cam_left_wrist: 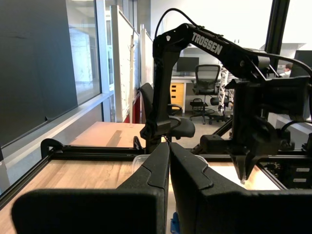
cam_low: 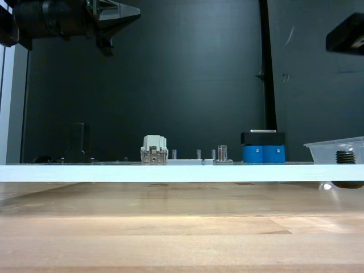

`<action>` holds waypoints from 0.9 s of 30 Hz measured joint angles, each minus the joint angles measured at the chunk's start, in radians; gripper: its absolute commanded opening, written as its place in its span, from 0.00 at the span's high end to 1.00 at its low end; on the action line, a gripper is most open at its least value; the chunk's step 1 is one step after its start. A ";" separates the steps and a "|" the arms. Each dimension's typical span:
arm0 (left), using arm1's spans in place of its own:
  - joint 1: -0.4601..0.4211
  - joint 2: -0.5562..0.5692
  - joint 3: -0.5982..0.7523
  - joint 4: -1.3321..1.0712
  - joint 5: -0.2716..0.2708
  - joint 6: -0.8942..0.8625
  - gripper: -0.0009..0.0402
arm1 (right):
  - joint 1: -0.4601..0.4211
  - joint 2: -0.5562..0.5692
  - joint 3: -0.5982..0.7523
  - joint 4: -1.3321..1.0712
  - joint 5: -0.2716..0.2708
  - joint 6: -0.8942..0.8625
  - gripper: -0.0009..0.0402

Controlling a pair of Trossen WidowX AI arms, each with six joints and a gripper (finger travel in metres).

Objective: Remove the RJ45 connector from the taskboard and place in the container

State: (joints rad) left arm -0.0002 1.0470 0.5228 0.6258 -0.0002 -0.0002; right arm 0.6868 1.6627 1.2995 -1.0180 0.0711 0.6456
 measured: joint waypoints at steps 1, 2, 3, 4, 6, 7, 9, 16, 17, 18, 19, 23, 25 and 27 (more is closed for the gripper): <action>0.000 0.000 0.000 0.000 0.000 0.000 0.98 | 0.000 -0.016 0.000 -0.008 0.000 0.000 0.98; 0.000 0.000 0.000 0.000 0.000 0.000 0.98 | -0.003 -0.030 0.000 -0.020 0.002 0.000 0.98; 0.000 0.000 0.000 0.000 0.000 0.000 0.98 | -0.005 -0.043 0.000 -0.035 0.004 0.000 0.98; 0.000 0.000 0.000 0.000 0.000 0.000 0.98 | -0.010 -0.056 0.000 -0.055 0.004 0.001 0.98; 0.000 0.000 0.000 0.000 0.000 0.000 0.98 | -0.019 -0.083 -0.008 -0.100 0.004 0.003 0.98; 0.000 0.000 0.000 0.000 0.000 0.000 0.98 | -0.024 -0.100 -0.014 -0.119 0.005 0.003 0.98; 0.000 0.000 0.000 0.000 0.000 0.000 0.98 | -0.032 -0.132 -0.025 -0.134 0.007 0.002 0.98; 0.000 0.002 0.000 -0.001 0.000 0.000 0.98 | -0.064 -0.255 -0.140 -0.137 0.014 -0.007 0.98; 0.000 0.002 0.000 -0.001 0.000 0.000 0.98 | -0.069 -0.274 -0.167 -0.136 0.015 -0.007 0.98; 0.000 0.002 0.000 -0.001 0.000 0.000 0.98 | -0.073 -0.293 -0.195 -0.132 0.014 -0.007 0.98; 0.000 0.002 0.000 0.000 0.000 0.000 0.98 | -0.078 -0.312 -0.223 -0.128 0.013 -0.007 0.98; 0.000 0.002 0.000 -0.001 0.000 0.000 0.98 | -0.103 -0.388 -0.322 -0.114 0.013 -0.008 0.98; 0.000 0.002 0.000 -0.001 0.000 0.000 0.98 | -0.118 -0.419 -0.371 -0.113 0.014 -0.008 0.98; 0.000 0.002 0.000 -0.001 0.000 0.000 0.98 | -0.132 -0.449 -0.419 -0.102 0.014 -0.008 0.98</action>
State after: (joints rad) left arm -0.0002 1.0485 0.5228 0.6250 0.0002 -0.0006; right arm 0.5552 1.2140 0.8803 -1.1198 0.0849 0.6380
